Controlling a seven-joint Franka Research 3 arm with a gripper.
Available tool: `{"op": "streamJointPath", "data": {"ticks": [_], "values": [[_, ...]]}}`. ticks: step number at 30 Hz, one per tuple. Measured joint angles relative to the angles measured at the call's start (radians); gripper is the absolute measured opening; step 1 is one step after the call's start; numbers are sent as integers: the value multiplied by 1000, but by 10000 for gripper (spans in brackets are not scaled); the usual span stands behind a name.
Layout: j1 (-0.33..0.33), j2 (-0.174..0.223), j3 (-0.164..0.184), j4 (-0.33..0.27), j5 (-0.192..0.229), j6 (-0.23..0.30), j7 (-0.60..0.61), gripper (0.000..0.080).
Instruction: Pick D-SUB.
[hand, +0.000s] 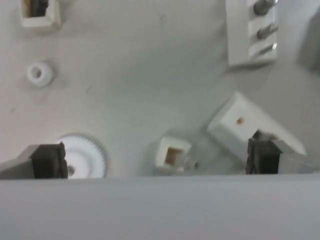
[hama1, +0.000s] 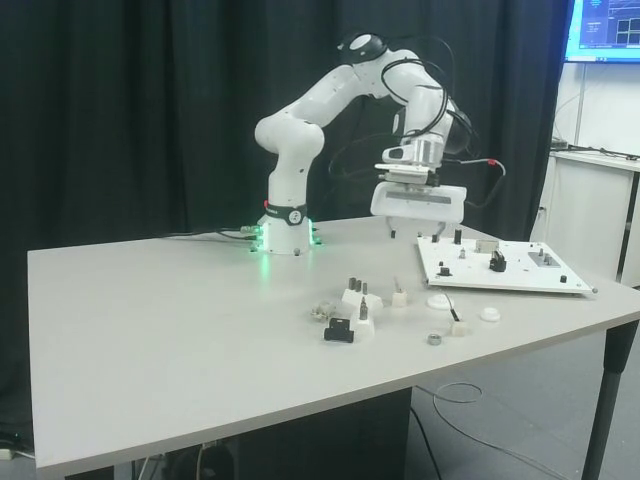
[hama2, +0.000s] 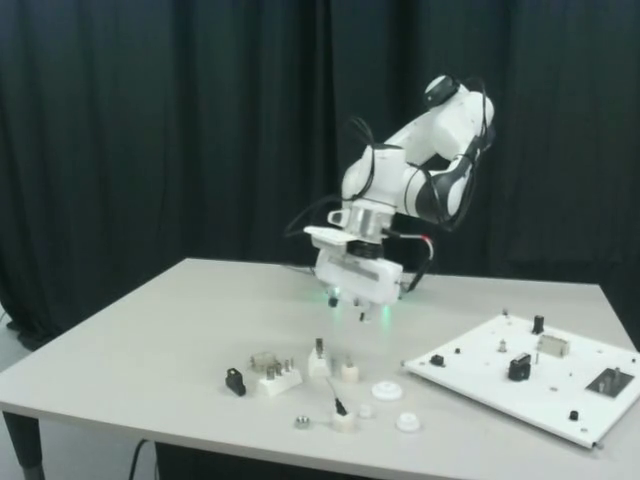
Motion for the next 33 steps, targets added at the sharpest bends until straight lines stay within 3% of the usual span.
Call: {"op": "streamJointPath", "data": {"ticks": [17, 33], "values": [[-158, 116, 50, 12, 158, -8, -439, 800], [-304, 190, 74, 55, 227, -49, -917, 800]]}}
